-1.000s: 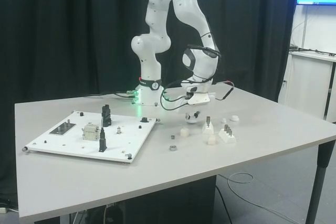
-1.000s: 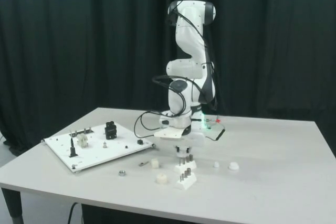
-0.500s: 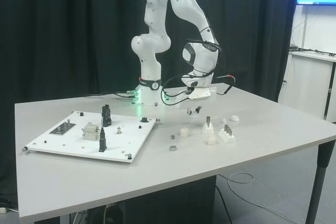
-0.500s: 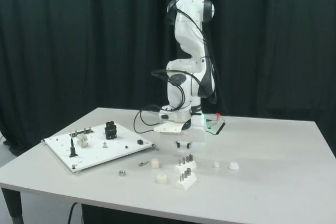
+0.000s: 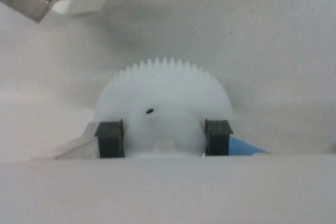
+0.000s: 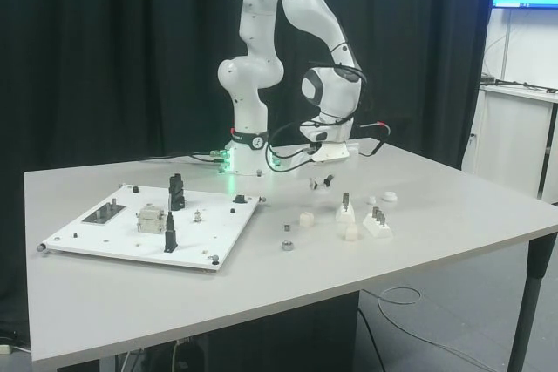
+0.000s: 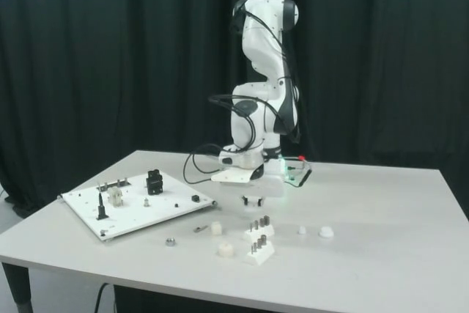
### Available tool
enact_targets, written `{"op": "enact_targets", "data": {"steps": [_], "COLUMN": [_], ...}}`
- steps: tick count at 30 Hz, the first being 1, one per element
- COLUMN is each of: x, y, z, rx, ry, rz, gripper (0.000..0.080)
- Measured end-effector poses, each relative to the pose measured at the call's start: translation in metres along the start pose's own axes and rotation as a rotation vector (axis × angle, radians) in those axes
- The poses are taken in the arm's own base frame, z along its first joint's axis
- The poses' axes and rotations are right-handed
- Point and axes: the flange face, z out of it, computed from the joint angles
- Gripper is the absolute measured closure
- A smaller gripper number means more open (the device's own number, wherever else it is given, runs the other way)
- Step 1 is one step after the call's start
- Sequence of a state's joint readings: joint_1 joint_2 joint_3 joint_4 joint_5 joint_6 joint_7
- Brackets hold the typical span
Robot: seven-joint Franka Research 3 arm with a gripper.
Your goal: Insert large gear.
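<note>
First room view, left to right: your target, the flat white assembly board [image 6: 148, 224] with black fixtures, lies well left of the gripper [image 6: 322, 183]. The gripper's black fingers [image 5: 110, 138] clamp the white toothed plastic large gear [image 5: 164, 106], held above the grey table [image 6: 418, 241]. Carry it level and lower straight.

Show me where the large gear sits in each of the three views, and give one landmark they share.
Wrist view: the large gear fills the centre, clamped between the two black fingers.
First room view: large gear under the gripper, above the table.
Second room view: gear below the wrist, off the table.
Shared landmark: the gripper.
</note>
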State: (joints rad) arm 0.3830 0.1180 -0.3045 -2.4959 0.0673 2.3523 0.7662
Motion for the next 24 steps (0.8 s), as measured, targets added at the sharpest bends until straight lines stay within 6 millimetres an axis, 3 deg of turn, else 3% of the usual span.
{"op": "enact_targets", "data": {"steps": [17, 24], "x": [0.011, 0.026], "y": [0.003, 0.015], "z": [-0.009, -0.019], "rx": [-0.011, -0.043], "ry": [0.039, 0.098], "rz": [-0.019, -0.053], "gripper": [0.0472, 0.0472]}}
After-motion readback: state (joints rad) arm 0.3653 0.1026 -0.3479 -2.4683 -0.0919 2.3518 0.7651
